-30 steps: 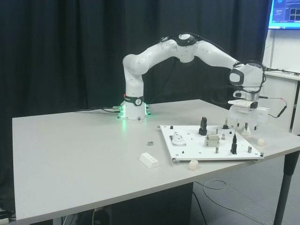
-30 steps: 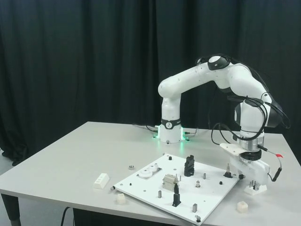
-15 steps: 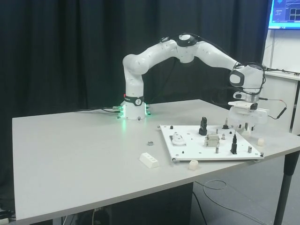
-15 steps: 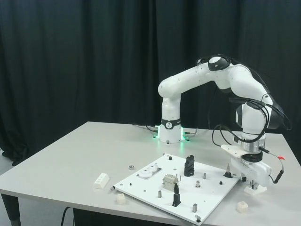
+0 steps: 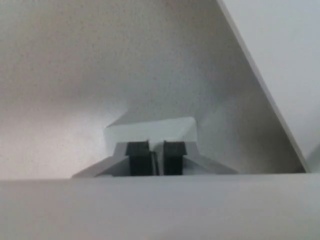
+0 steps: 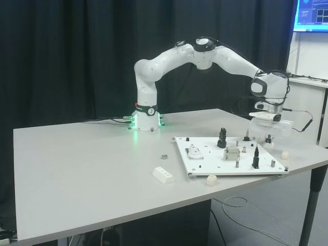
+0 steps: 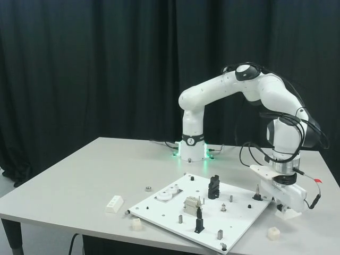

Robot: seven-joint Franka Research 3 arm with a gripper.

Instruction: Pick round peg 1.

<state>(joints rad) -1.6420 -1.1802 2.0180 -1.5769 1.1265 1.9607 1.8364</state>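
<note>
The board (image 7: 240, 215) lies on the table (image 7: 85, 175), with the end effector (image 7: 287, 208) low beside its edge.

— What sort of place is this?
— A robotics lab: 1 white arm (image 7: 239, 85) bolted to a grey table (image 6: 77, 164), black curtains (image 7: 79, 64) all round, a white test board (image 7: 175, 215) of small fixtures, a wall screen (image 6: 311, 14).

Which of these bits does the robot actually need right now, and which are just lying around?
In the job: tool; small white block beneath it, likely holding the peg, which I cannot make out.
Lying about: white board; black fixture on it; white strip; two white cubes; small ring.
</note>
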